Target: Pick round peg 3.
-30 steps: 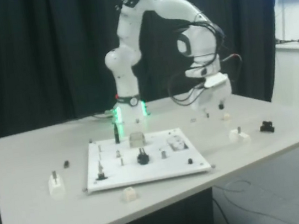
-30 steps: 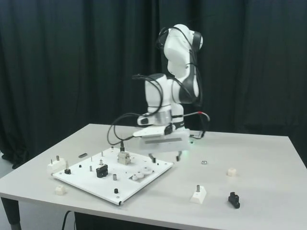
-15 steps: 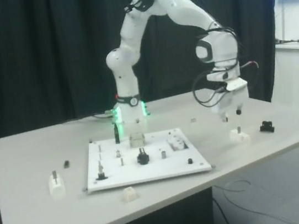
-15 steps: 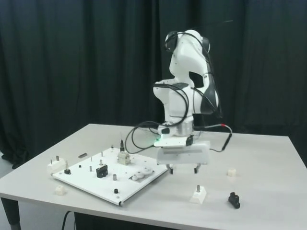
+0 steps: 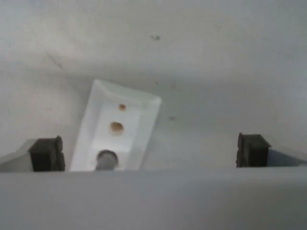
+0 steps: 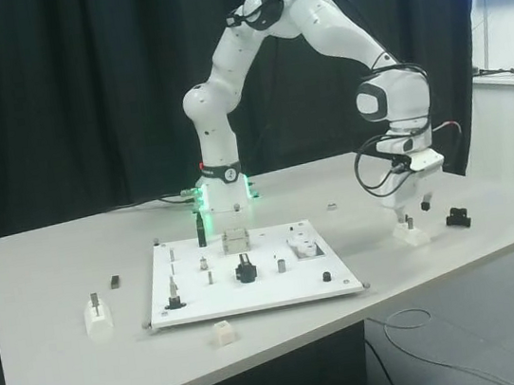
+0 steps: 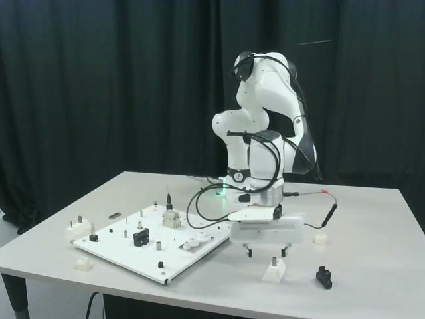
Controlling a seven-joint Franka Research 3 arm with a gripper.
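The arm has swung away from the white board (image 6: 249, 275) and moved to the right part of the grey table (image 6: 49, 279); one second ago it was hanging over the board's right edge, and now the gripper (image 6: 412, 212) stands directly above a small white holder (image 6: 413, 235). In this holder stands round peg 3 (image 6: 409, 222), near the right front edge of the table, just left of a small black part (image 6: 458, 217). The gripper has also come lower than half a second ago. In the wrist view the holder (image 5: 115, 129) lies between the two black fingertips (image 5: 46, 154), and the peg (image 5: 106, 159) is seen from above as a grey round top, closer to one fingertip than to the other. The fingers are open wide and touch nothing. I judge that the approach is almost finished: the gripper must still centre on the peg, go down around it, and then close.
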